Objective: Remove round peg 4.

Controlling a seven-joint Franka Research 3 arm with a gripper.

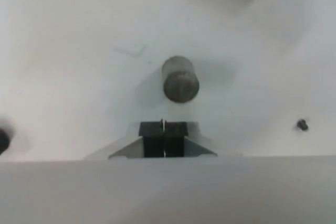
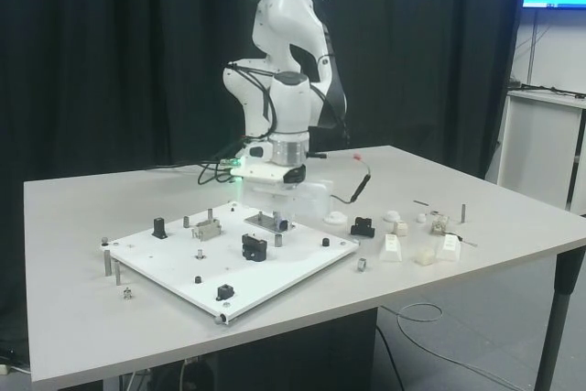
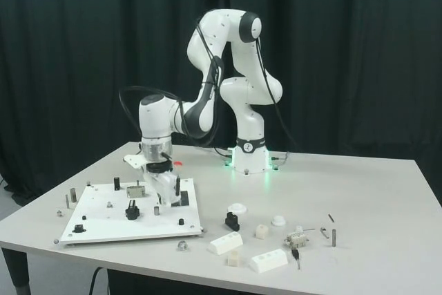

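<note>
White board (image 2: pixel 275 272) bears round peg (image 1: pixel 180 79) below shut end effector (image 1: pixel 164 125).

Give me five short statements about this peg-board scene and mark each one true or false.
1. The gripper is shut with nothing between its fingers. True.
2. The round peg is already lifted clear of the white board. False: it stands upright in the board.
3. The arm's base shows green light. True.
4. All loose parts lie on the white board. False: several white blocks lie on the grey table beside it.
5. The gripper hangs over the bare table, away from the board. False: it hangs over the board.
</note>
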